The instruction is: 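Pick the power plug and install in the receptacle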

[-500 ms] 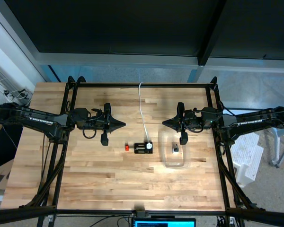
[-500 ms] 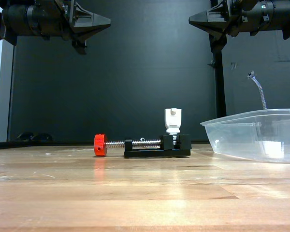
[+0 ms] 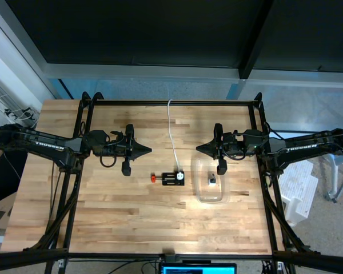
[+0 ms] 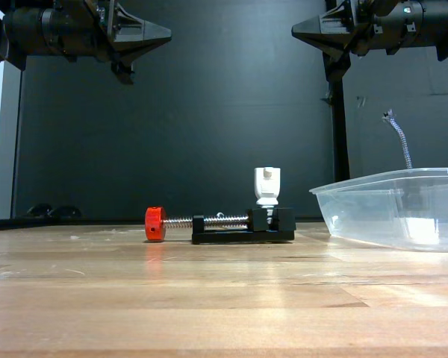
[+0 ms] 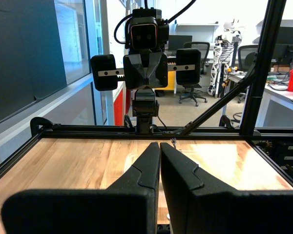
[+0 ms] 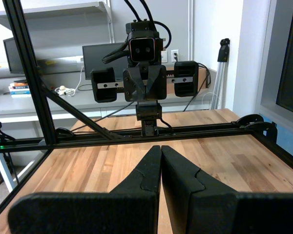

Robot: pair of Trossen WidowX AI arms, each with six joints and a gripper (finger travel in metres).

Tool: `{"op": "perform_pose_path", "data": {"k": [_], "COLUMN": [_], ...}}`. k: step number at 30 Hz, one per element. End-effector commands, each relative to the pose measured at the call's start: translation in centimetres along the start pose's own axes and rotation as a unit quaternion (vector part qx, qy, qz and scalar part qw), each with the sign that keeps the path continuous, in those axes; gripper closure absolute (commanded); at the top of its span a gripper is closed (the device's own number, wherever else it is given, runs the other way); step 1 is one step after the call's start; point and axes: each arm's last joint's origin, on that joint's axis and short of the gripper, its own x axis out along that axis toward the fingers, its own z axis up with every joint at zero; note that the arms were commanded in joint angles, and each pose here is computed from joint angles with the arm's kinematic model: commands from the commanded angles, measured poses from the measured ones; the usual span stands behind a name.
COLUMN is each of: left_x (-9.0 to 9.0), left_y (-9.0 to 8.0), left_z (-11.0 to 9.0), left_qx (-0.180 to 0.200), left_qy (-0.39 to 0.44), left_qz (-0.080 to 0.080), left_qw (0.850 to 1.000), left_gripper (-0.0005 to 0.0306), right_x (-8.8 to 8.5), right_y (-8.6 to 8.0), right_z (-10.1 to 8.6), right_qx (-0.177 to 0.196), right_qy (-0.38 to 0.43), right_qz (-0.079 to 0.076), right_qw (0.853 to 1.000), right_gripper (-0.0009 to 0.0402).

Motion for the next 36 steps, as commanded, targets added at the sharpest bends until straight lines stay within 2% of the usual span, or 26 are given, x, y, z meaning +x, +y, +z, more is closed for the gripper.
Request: {"op": "perform_pose_path", "data": {"k": [1,7,12,15,20,25,31,36], "left_x": [0.0,0.0,0.0,0.0,0.0,0.0,0.0,0.0], "left_y": [0.0,0.0,0.0,0.0,0.0,0.0,0.0,0.0], "left_z": [0.0,0.0,0.0,0.0,0.0,0.0,0.0,0.0], "left_qx": [0.000,0.000,0.000,0.000,0.000,0.000,0.000,0.000], "left_qy": [0.000,0.000,0.000,0.000,0.000,0.000,0.000,0.000], "left_qz": [0.000,0.000,0.000,0.000,0.000,0.000,0.000,0.000], "left_qw": [1.000,1.000,1.000,1.000,1.000,1.000,1.000,1.000], "left_gripper": [0.0300,0.0300,0.0300,0.0300,0.0300,0.0300,0.0300,0.0300], "right_x": [0.0,0.0,0.0,-0.4,-1.1,-1.8,-2.5,-2.6], "right_y": [0.0,0.1,0.2,0.3,0.7,0.8,1.4,2.6], "right_z": [0.0,0.9,2.2,2.8,3.8,4.5,4.2,3.2], "right_qx": [0.000,-0.002,-0.012,-0.012,-0.010,-0.014,-0.013,-0.019], "right_qy": [-0.002,-0.011,0.083,0.152,0.224,0.281,0.351,0.402], "right_qz": [0.001,-0.003,-0.009,-0.001,-0.002,-0.016,-0.013,-0.021], "right_qw": [1.000,1.000,0.996,0.988,0.975,0.959,0.936,0.915], "right_gripper": [0.0393,0.0393,0.0393,0.0393,0.0393,0.0393,0.0393,0.0393]}}
